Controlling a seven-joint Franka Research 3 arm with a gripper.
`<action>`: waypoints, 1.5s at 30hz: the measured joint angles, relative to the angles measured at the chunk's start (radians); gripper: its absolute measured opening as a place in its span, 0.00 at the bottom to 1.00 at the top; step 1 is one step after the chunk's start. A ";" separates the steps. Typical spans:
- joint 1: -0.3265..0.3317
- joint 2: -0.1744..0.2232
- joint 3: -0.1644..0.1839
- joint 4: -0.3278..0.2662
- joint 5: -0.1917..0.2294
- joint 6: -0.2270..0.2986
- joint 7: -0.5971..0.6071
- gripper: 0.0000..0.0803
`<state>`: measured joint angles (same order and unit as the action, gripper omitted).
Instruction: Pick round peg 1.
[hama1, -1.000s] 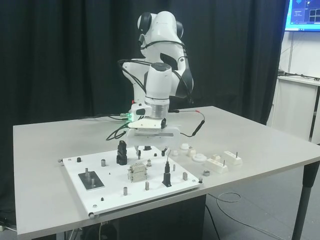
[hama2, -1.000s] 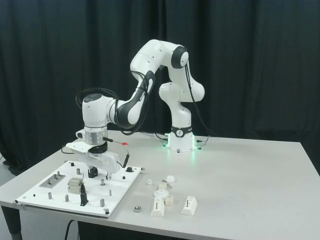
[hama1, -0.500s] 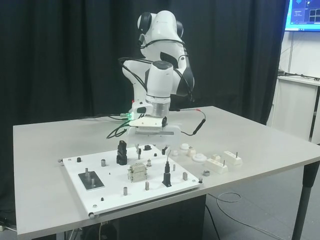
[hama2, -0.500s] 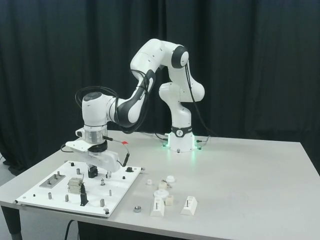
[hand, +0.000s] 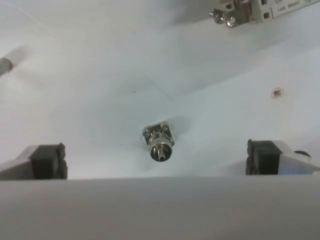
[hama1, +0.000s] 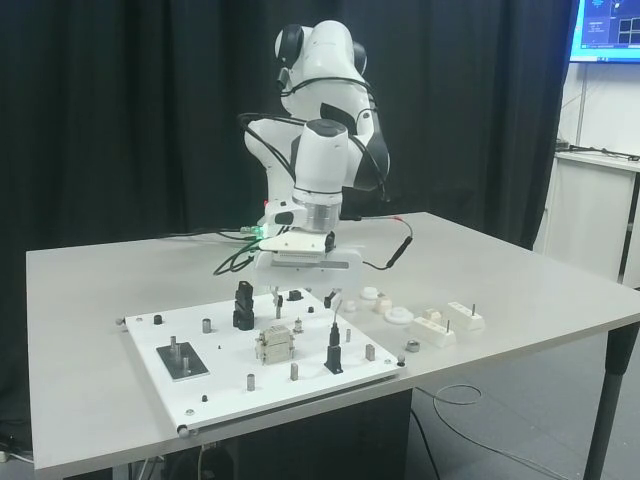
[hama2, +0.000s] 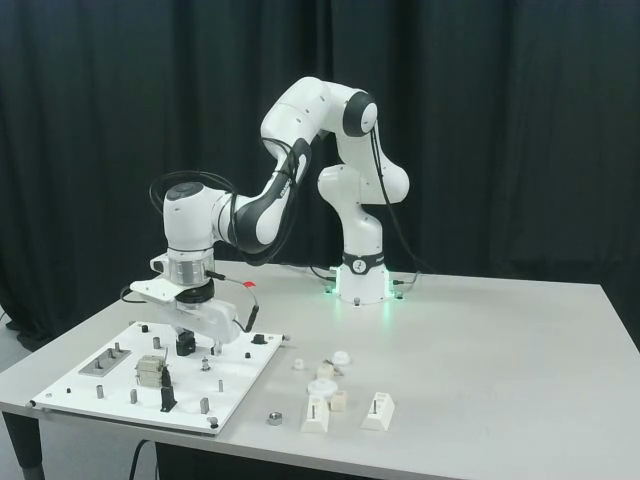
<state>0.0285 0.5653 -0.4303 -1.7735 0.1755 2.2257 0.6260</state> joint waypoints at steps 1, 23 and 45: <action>0.000 0.000 0.000 0.001 0.000 0.000 0.000 1.00; 0.000 0.000 0.000 0.019 -0.013 -0.021 0.006 1.00; 0.006 -0.001 0.000 0.049 -0.027 -0.053 0.018 1.00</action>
<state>0.0344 0.5642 -0.4304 -1.7248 0.1486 2.1725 0.6436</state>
